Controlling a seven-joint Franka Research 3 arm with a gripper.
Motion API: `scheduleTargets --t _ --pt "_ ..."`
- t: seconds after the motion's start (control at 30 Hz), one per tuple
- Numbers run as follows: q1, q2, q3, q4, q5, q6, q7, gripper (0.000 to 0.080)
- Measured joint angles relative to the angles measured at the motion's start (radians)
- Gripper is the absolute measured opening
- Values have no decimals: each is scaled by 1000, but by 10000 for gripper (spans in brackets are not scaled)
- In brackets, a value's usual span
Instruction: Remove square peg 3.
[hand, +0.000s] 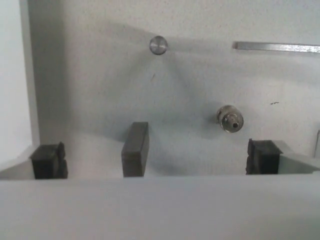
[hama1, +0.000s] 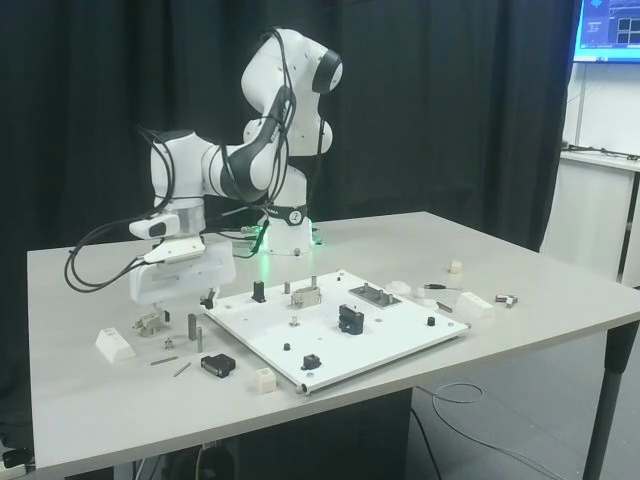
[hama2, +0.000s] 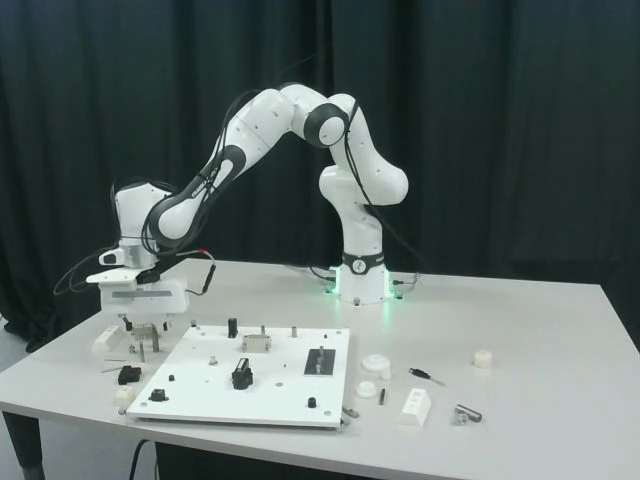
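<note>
Just off the edge of the white board (hama1: 400, 345), over the grey table (hama1: 90, 270), we find the gripper (hand: 156, 159) hanging low with its fingers released and spread wide. The wrist view shows both black fingertips (hand: 48, 161) well apart, with the square peg (hand: 136, 149) between them, standing upright and touched by neither. The peg sits somewhat closer to one fingertip than to the other. In the first room view we read the same dark peg as standing on the table just beside the board, not on it, though we cannot tell what seats it there.

A small round pin (hand: 158, 45) and a metal fitting (hand: 230, 118) also lie beside the board, clear of the fingers.

We judge the step in hand to be the lining-up for the grasp: the jaws straddle the peg but hold nothing. The next move calls for us to centre the gripper over the peg so that both pads meet its flat faces together. After that we close firmly and draw straight up along the peg's axis. A skewed pull could jam it or tip it over, and the fitting near the peg should not be swept aside.
</note>
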Motion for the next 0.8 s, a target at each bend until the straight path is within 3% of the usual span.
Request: scheduleTargets --t 0.8 --pt "0 0 -6 31 -1 -34 1 800"
